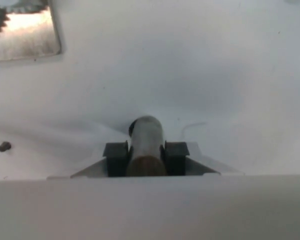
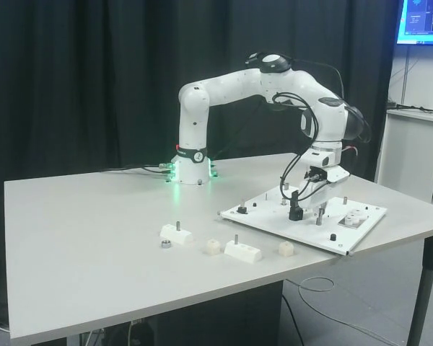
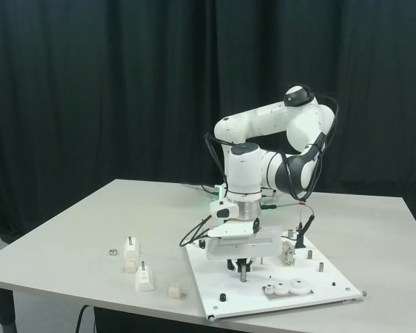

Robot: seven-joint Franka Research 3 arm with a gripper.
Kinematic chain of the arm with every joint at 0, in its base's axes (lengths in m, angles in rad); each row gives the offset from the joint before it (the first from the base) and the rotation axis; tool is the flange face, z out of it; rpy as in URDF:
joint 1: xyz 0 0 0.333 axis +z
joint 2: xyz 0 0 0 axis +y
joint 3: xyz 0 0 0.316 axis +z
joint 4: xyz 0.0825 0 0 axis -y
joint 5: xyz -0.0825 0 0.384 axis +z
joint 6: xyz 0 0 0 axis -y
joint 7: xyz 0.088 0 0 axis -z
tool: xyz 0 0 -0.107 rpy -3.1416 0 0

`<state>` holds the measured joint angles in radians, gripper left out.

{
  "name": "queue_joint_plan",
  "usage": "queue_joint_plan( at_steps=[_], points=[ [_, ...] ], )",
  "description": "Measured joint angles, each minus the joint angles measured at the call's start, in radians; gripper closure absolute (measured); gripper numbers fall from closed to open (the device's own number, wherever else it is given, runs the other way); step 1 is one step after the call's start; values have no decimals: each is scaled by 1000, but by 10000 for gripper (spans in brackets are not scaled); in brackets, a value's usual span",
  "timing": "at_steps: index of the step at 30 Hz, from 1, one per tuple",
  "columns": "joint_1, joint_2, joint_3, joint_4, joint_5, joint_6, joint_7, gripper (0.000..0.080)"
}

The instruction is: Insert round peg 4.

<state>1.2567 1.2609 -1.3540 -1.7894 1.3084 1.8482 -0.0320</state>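
In the wrist view a round grey peg stands between my two black fingertips, and my gripper is shut on it. Below the peg lies the white board. From the first room view my gripper hangs just above the white board with the peg pointing down. The second room view shows the peg upright with its lower end at the board, under my gripper. Whether the peg sits in a hole is hidden.
A metal plate with gears lies on the board; white gears sit near its front edge. Small pegs and a black upright part stand on the board. White holder blocks and a nut rest on the grey table.
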Motion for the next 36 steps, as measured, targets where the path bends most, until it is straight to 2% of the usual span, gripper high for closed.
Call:
queue_joint_plan(
  at_steps=[18,36],
  points=[
    [-1,-1,3,-1,0,-7,0,650],
    [-4,0,23,0,1,15,0,650]
  ],
)
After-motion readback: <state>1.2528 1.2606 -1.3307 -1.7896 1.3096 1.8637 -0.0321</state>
